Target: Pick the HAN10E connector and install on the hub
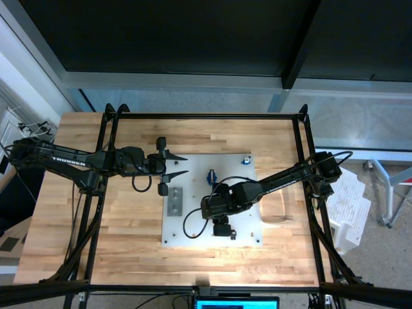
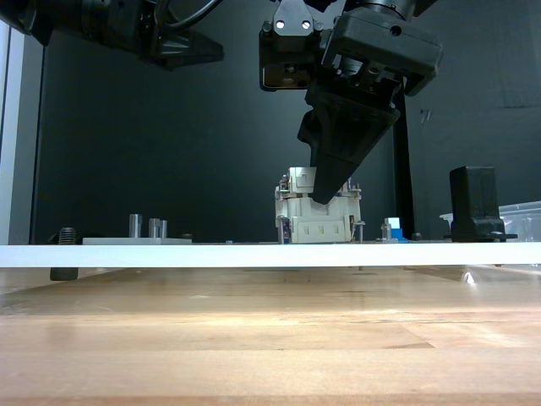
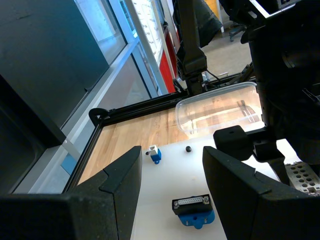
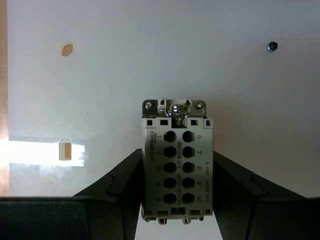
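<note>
The HAN10E connector (image 4: 177,167), a pale grey-beige insert with two rows of numbered holes, stands upright on the beige hub (image 2: 314,227). One silvery flange of the hub (image 4: 174,106) shows just beyond the connector. My right gripper (image 2: 321,196) points straight down and is shut on the connector, with a black finger (image 4: 120,175) flat against each long side. In the high view the right gripper (image 1: 223,229) hangs over the near middle of the white board (image 1: 193,235) and hides the parts. My left gripper (image 1: 185,165) hovers open and empty over the board's far left edge.
A grey metal block with two holes (image 1: 174,201) lies on the board's left side. A blue D-sub part (image 3: 194,212) and a small blue-white piece (image 3: 155,154) sit farther back. A black block (image 2: 475,203) stands at the right, and a clear plastic container (image 3: 220,107) lies off the board.
</note>
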Tool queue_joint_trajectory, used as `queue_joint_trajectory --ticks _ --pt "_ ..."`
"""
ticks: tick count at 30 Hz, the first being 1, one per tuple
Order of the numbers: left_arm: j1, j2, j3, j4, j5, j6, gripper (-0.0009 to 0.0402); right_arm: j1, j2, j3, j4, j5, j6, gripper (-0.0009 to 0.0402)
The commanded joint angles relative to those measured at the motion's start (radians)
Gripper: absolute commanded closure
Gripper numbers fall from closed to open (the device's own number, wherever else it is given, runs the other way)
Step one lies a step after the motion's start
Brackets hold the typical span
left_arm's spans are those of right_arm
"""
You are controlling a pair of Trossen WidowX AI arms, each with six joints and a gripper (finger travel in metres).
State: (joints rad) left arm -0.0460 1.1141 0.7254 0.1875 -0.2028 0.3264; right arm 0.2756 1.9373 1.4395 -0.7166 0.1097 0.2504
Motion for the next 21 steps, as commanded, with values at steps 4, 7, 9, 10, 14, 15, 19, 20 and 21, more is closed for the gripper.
queue_joint_trajectory --ticks 4,7,9,10,14,15,19,20,21 --pt "0.0 0.0 0.0 0.0 0.0 0.0 0.0228 -0.001 0.002 0.001 -0.006 0.003 0.006 0.027" --pt "0.0 0.0 0.0 0.0 0.0 0.0 0.0228 -0.001 0.002 0.011 -0.008 0.002 0.003 0.0256" --pt "0.0 0.0 0.0 0.0 0.0 0.0 0.0227 0.0 0.002 0.019 -0.013 0.002 0.003 0.0247" --pt "0.0 0.0 0.0 0.0 0.0 0.0 0.0228 -0.001 0.002 0.023 -0.012 0.002 0.003 0.0243" --pt "0.0 0.0 0.0 0.0 0.0 0.0 0.0228 -0.001 0.002 0.031 -0.012 -0.003 0.003 0.0223" --pt "0.0 0.0 0.0 0.0 0.0 0.0 0.0228 -0.001 0.002 0.034 -0.012 -0.006 0.003 0.0215" --pt "0.0 0.0 0.0 0.0 0.0 0.0 0.0228 0.0 0.002 0.039 -0.005 -0.006 0.003 0.0183" --pt "0.0 0.0 0.0 0.0 0.0 0.0 0.0228 0.0 0.002 0.04 -0.004 -0.006 0.003 0.0174" --pt "0.0 0.0 0.0 0.0 0.0 0.0 0.0228 0.0 0.001 0.041 -0.004 -0.006 0.003 0.0165"
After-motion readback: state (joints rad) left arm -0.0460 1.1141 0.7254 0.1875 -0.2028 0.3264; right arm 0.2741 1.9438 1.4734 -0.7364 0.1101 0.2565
